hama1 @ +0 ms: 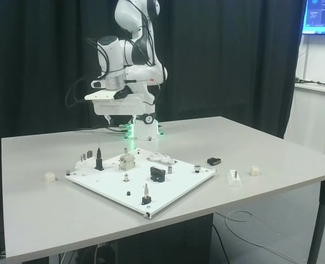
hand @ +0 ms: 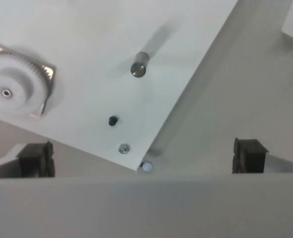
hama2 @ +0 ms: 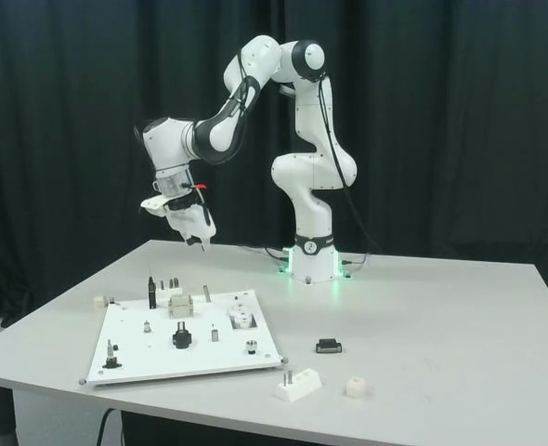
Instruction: Insert round peg 3.
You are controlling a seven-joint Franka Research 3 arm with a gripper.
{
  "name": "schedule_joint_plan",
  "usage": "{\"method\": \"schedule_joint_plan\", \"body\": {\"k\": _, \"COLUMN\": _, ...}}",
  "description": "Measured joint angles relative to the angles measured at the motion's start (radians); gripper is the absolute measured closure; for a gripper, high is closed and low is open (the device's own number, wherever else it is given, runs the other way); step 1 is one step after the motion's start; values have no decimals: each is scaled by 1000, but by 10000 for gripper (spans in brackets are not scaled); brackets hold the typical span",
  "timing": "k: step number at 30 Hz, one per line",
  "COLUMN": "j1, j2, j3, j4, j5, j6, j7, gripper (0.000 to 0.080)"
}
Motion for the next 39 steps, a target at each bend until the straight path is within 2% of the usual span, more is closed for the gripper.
{"method": "schedule_joint_plan", "body": {"k": 12, "j1": 0, "j2": -25, "j3": 1, "j4": 6, "j5": -52, "j6": -36, "j7": 0, "gripper": 3}}
{"method": "schedule_joint_plan", "body": {"k": 28, "j1": -24, "j2": -33, "j3": 0, "j4": 64, "j5": -139, "j6": -98, "j7": -8, "gripper": 3}}
{"method": "schedule_joint_plan", "body": {"k": 39, "j1": -80, "j2": -32, "j3": -2, "j4": 74, "j5": -147, "j6": -89, "j7": -13, "gripper": 3}}
